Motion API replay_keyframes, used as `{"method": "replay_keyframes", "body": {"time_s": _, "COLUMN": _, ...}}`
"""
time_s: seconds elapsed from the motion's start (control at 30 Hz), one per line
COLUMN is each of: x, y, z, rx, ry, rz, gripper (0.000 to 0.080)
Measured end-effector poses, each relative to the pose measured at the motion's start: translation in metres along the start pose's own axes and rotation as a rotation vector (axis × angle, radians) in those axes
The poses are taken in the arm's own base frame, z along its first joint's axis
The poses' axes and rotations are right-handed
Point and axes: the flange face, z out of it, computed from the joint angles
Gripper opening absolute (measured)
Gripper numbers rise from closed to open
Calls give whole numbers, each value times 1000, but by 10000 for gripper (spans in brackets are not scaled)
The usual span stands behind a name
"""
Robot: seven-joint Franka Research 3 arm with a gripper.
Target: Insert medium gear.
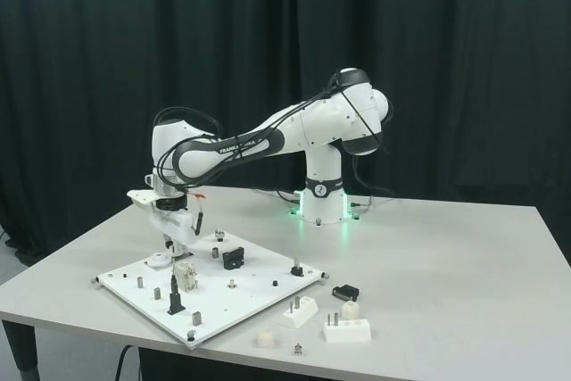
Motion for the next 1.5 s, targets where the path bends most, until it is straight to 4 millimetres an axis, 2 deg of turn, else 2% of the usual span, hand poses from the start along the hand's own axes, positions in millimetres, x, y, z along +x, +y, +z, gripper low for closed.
{"method": "replay_keyframes", "body": {"time_s": 0.33, "x": 0, "y": 0, "z": 0, "rx": 1, "ry": -1, "rz": -69, "gripper": 284}}
{"method": "replay_keyframes", "body": {"time_s": 0.73, "x": 1, "y": 1, "z": 1, "rx": 4, "ry": -1, "rz": 89, "gripper": 284}}
{"method": "replay_keyframes", "body": {"time_s": 0.93, "x": 1, "y": 1, "z": 1, "rx": 4, "ry": -2, "rz": 107, "gripper": 284}}
{"method": "replay_keyframes", "body": {"time_s": 1.5, "x": 1, "y": 0, "z": 5, "rx": 1, "ry": -9, "rz": -43, "gripper": 284}}
